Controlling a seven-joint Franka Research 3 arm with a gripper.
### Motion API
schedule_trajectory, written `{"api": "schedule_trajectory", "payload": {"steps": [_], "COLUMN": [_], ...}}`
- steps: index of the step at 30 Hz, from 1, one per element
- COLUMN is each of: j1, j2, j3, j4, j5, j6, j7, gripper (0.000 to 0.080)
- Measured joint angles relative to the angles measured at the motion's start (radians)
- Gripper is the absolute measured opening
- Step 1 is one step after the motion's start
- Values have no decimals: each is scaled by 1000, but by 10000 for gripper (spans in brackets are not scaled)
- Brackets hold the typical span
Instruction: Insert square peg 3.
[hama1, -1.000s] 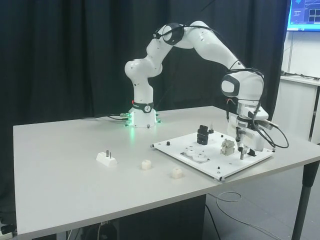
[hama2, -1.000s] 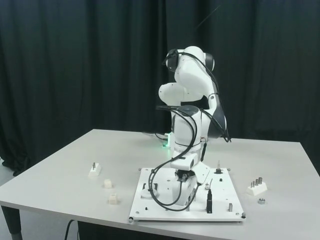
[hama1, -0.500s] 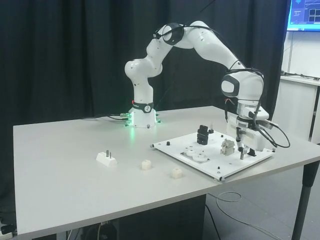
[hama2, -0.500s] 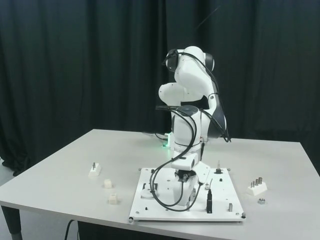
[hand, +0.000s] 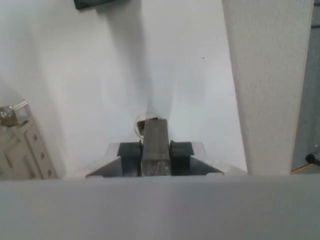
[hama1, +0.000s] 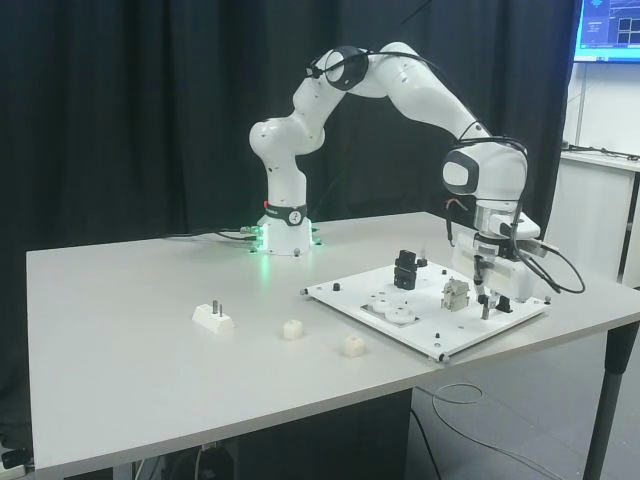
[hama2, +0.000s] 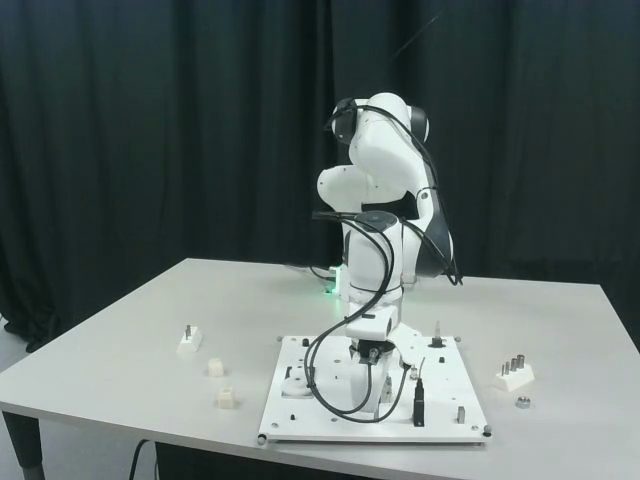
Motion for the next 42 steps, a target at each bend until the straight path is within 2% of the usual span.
{"api": "schedule_trajectory", "payload": {"steps": [24,42], "j1": [2,6], "j2": [-4,-4], "j3": [0,0], "j4": [-4,-7], "j5": [-11,-11], "j6": [-19,-10], "j7": [-39,-46], "gripper": [114,114]}}
